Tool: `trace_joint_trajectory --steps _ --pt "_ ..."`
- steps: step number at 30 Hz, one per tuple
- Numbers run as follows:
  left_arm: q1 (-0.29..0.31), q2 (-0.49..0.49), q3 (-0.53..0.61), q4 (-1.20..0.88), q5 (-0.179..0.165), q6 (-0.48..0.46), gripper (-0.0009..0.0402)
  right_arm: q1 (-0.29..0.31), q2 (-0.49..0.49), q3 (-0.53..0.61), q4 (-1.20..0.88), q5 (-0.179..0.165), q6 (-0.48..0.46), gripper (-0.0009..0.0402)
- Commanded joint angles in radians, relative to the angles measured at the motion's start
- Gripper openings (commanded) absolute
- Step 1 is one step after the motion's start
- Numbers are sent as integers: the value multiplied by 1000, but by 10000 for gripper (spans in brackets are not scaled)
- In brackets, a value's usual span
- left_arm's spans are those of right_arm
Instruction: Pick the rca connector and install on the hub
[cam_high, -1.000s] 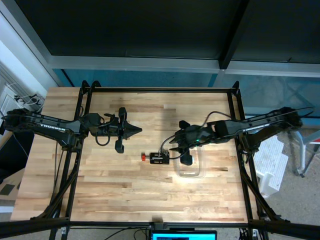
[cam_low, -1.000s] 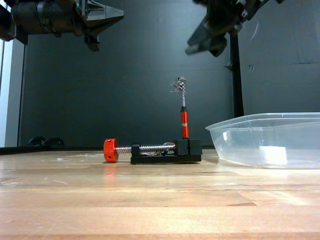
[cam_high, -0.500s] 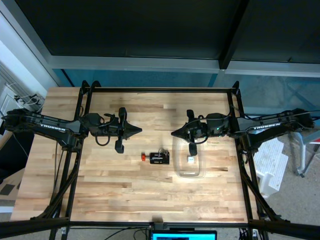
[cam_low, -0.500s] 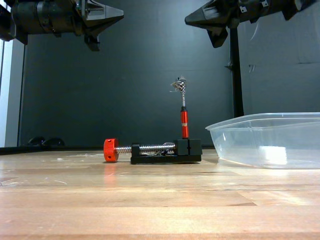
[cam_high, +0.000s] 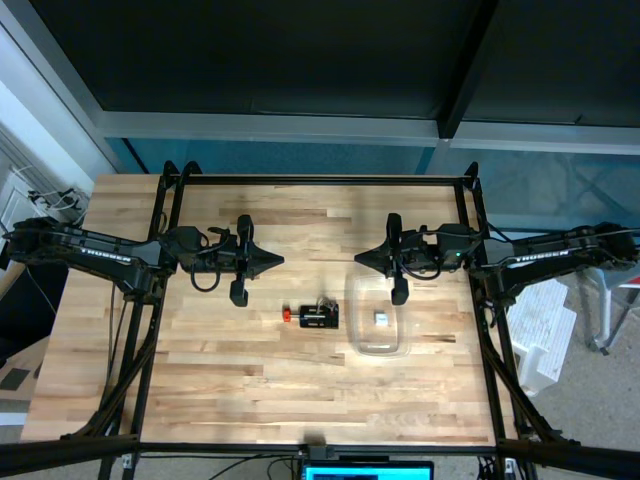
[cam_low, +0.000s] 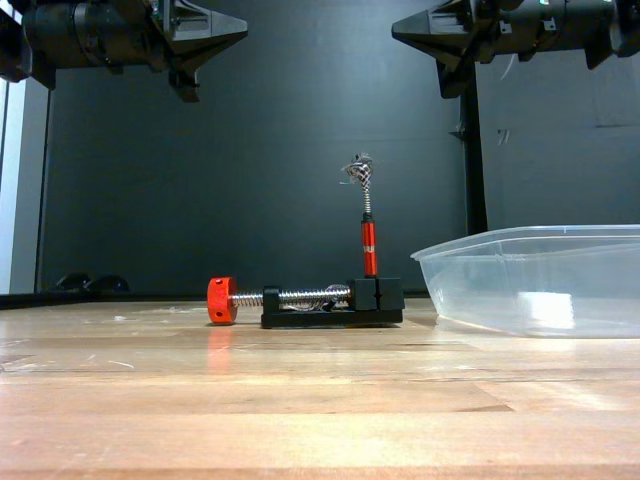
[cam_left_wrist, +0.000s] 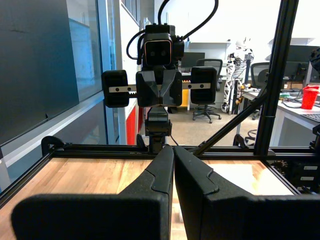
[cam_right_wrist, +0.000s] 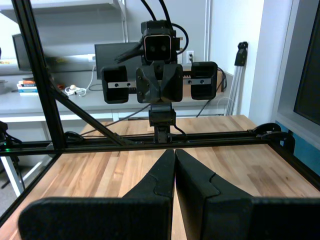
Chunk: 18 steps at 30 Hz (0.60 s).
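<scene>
Left gripper and right gripper hover above the surface, jaws pressed together. The rca connector stands upright on the hub, its seat hidden.

The word TROSSEN is printed in white along the left arm.

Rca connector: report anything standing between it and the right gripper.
Nothing visible does. The rca connector stands upright on the hub; the right gripper hangs shut, high to its right. The clear tray lies low. The left gripper hangs shut, high left.
</scene>
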<state>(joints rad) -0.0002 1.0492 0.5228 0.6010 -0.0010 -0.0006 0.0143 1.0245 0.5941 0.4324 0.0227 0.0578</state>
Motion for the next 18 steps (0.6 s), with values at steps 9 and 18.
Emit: trace_joint_trajectory --steps 9,18 --pt "0 0 0 0 0 0 0 0 -24 -38 30 2 14 0" --pt "0 0 0 0 0 0 0 1 -23 -38 30 3 12 0"
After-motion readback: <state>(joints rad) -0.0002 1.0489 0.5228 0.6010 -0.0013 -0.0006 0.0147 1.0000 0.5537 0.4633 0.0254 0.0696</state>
